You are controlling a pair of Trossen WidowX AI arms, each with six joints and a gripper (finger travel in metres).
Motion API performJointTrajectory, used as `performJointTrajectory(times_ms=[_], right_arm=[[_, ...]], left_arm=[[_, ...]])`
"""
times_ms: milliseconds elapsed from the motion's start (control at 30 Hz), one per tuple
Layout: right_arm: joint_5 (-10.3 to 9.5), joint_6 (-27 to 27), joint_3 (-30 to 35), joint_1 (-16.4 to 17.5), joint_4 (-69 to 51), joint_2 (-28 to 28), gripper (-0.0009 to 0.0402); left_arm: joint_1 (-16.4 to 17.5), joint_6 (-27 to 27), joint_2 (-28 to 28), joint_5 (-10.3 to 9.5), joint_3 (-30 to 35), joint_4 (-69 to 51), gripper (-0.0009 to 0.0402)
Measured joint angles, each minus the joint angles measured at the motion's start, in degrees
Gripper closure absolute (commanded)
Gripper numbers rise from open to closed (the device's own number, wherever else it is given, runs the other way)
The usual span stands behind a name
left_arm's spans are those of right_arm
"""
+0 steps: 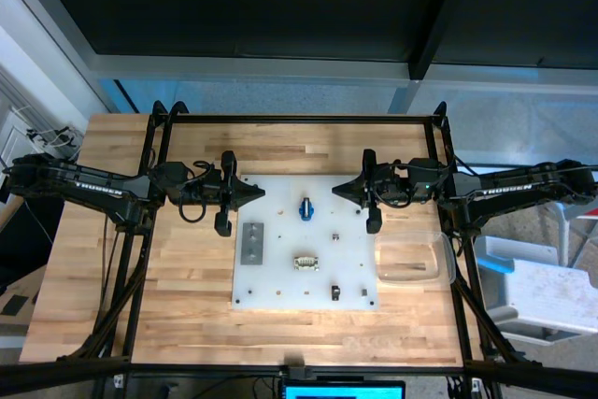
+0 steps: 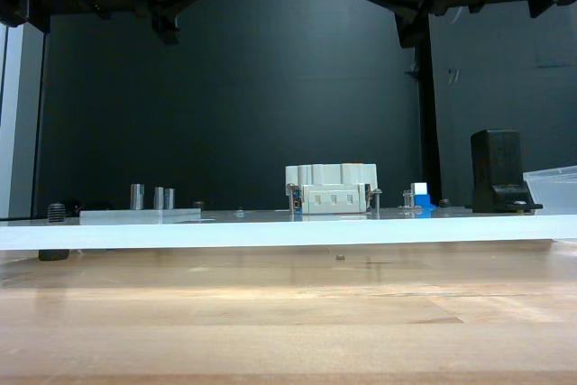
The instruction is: Pick the 16mm bar from the taskboard and place it in the container
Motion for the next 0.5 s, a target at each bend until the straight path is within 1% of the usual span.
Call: performJointTrajectory(times_ms=[333, 500], right_arm=[[0.07, 0.2, 7.2, 0.3, -21.1, 0.0, 0.0393], [0.13, 0.0, 12.0, 0.4, -30.5, 1.4, 0.0393]], left_arm=[[0.0, 0.0, 0.0, -0.02, 0.0, 0.0, 0.0393], [0.0, 0.0, 0.0, -0.02, 0.0, 0.0, 0.0393]])
